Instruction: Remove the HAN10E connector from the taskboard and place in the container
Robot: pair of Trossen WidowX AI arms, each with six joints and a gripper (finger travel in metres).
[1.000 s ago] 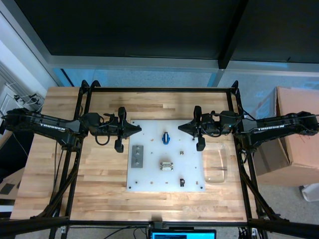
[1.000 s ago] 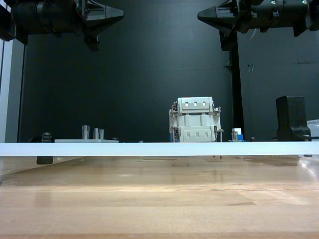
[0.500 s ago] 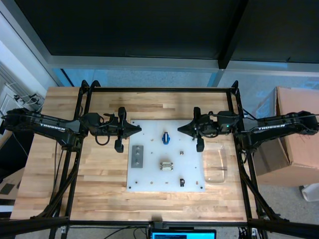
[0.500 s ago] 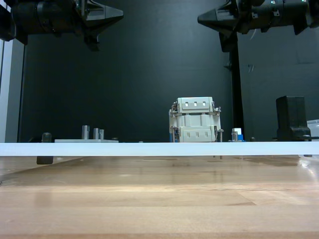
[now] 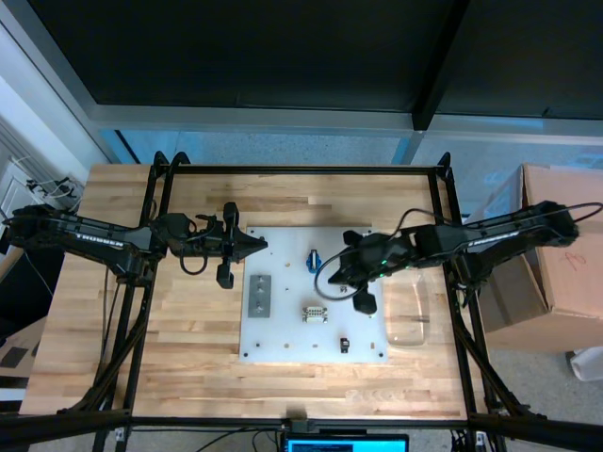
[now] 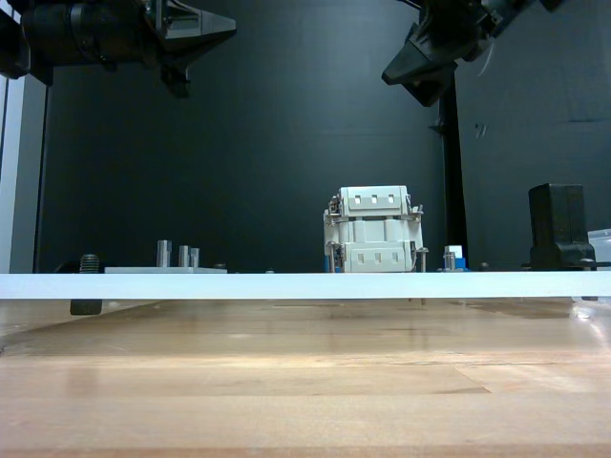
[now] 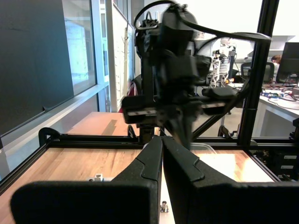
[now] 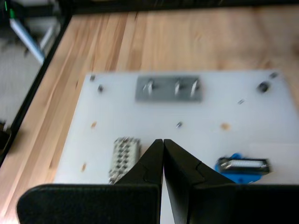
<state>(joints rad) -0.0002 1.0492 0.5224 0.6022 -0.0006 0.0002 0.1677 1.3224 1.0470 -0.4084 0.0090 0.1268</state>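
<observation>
Toward the board's (image 5: 283, 339) near edge, midway along, the connector (image 5: 316, 314) stands in its seat, long axis parallel to that edge. Above the board the right gripper (image 5: 339, 273) tilts down, fingers (image 8: 148, 169) pressed together, empty; the connector lies just nearward and left of it. Farther off, over the far left corner, the left gripper (image 5: 259, 243) hovers, also closed and empty. By the right edge sits the container (image 5: 410, 315). The left arm (image 5: 89, 240) reads "TROSSEN"
</observation>
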